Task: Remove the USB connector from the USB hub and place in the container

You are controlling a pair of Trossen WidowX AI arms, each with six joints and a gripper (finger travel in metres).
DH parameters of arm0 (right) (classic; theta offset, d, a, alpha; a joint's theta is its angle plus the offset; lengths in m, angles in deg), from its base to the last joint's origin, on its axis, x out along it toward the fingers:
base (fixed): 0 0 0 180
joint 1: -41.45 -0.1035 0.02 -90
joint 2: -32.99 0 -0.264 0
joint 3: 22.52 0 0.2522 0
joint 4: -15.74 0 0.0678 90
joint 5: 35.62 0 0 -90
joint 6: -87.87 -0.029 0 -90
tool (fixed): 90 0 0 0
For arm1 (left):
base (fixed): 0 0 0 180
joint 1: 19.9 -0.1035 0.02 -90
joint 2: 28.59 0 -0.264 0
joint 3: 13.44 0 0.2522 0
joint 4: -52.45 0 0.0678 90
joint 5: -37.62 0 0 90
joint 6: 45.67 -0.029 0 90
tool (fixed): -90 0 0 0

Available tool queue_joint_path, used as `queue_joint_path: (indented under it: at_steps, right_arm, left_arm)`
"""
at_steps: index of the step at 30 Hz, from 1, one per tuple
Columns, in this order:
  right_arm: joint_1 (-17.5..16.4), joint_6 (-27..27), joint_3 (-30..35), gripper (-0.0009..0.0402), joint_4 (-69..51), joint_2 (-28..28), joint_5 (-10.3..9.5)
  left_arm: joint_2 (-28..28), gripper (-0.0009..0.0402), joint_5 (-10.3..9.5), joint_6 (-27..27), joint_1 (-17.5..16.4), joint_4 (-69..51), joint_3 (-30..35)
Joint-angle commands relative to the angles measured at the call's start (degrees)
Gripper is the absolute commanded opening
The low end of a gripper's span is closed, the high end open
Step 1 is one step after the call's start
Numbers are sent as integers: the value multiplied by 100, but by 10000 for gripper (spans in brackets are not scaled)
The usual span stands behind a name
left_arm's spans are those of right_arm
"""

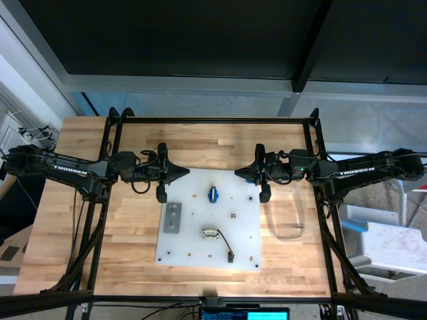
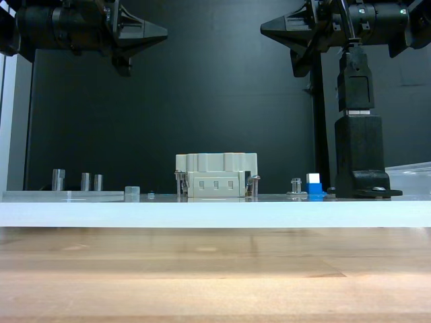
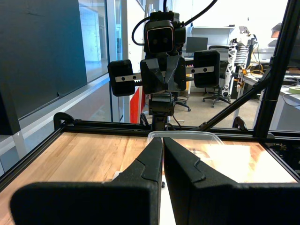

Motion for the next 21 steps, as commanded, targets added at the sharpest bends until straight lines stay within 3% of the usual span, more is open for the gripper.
queue_joint_path:
  at_steps: [1,16,21]
  right_arm:
    - [0,0,2,0,4,-2,-2]
    - [-2,-179,17,0,-44,0,-7]
    - [-11,-175,313,0,-1064,0,2]
  left_arm:
    - [0,1,0,-2,0,2,0]
    - [0,1,0,-2,0,2,0]
    - [0,1,0,-2,0,2,0]
